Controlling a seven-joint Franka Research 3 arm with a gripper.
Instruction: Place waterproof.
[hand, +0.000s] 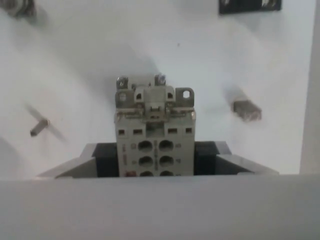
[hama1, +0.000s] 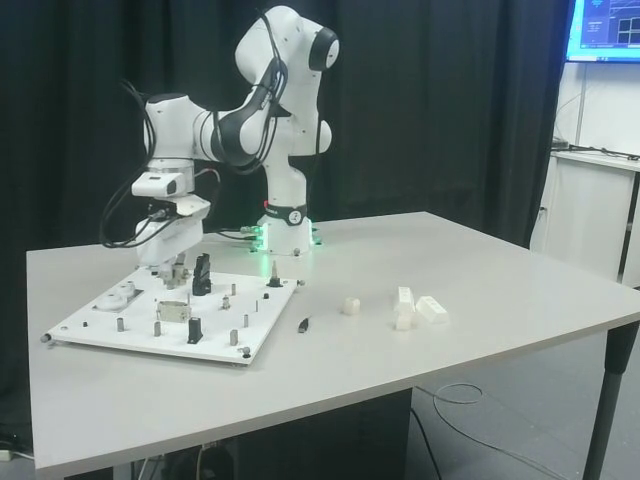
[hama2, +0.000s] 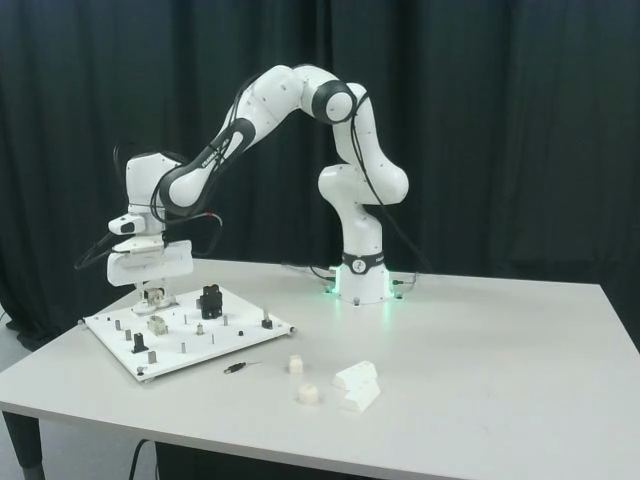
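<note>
Evidently the placing step is under way: the gripper (hama1: 178, 266) hangs low over the far left part of the white board (hama1: 250, 340), with the connector (hand: 154, 131) clamped between its fingers. From the wrist camera the connector shows as a pale block with a metal latch and screw lugs at its outer end and two columns of round sockets on its face, the black finger pads pressing on both sides of it, so the jaws are closed on the part rather than free. It appears to be still just above the board, not yet seated, though none of the views shows the gap beneath it clearly. Around it on the board stand a black holder (hama1: 202, 274), a small metal piece (hama1: 172, 311) and several short pegs, one peg (hand: 39, 126) and one metal block (hand: 247, 110) lying to either side in the wrist view. Off the board, on the grey table (hama1: 520, 290), lie a thin black pin (hama1: 302, 324) and some white blocks (hama1: 418, 307), well apart from the work. My judgement is that the next move calls for a slow, straight descent with the connector kept square to its seat, then releasing only once it rests flat; a tilt could jam it against a neighbouring peg.
</note>
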